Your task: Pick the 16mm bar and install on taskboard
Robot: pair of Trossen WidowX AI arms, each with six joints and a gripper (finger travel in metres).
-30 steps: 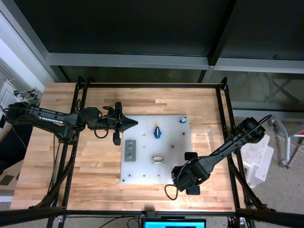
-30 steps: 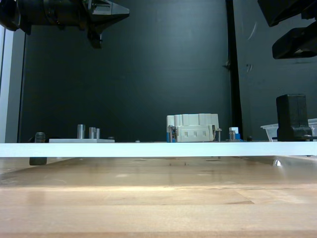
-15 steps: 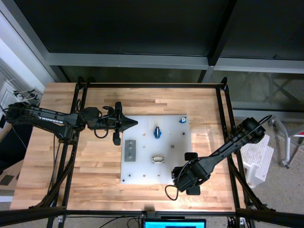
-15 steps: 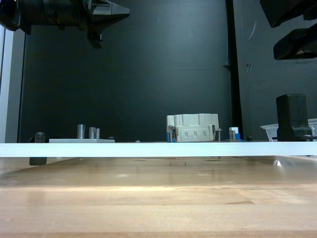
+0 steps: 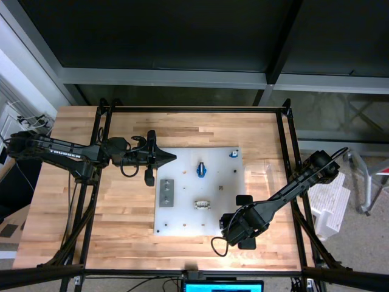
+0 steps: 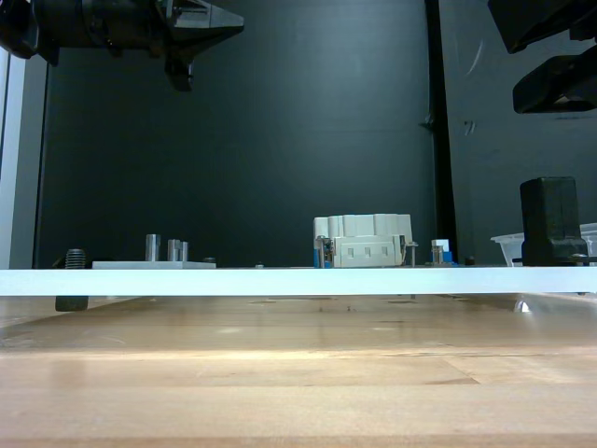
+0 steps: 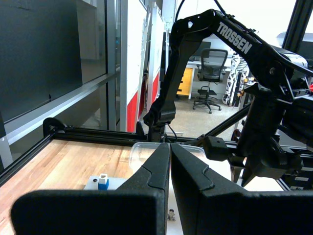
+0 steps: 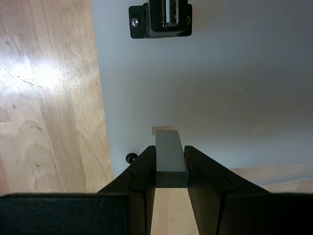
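The 16mm bar (image 8: 170,156) is a short grey block, held between the fingers of my right gripper (image 8: 169,151). It hangs over the near corner of the white taskboard (image 8: 234,88), just short of a small square hole (image 8: 161,129), clear of any seat. In the high view my right gripper (image 5: 234,227) is at the board's near right corner. My left gripper (image 5: 171,157) hovers high over the board's far left edge, shut on nothing, its fingers (image 7: 161,161) pressed together.
On the board stand a grey block with pegs (image 5: 166,193), a beige connector (image 5: 202,204), a blue part (image 5: 202,170) and a black block (image 5: 244,200). A clear tray (image 5: 260,172) lies right of the board. Black frame rails (image 5: 288,152) border the table.
The right arm shifts only slightly, with the bar still in its gripper. The left arm has not moved.
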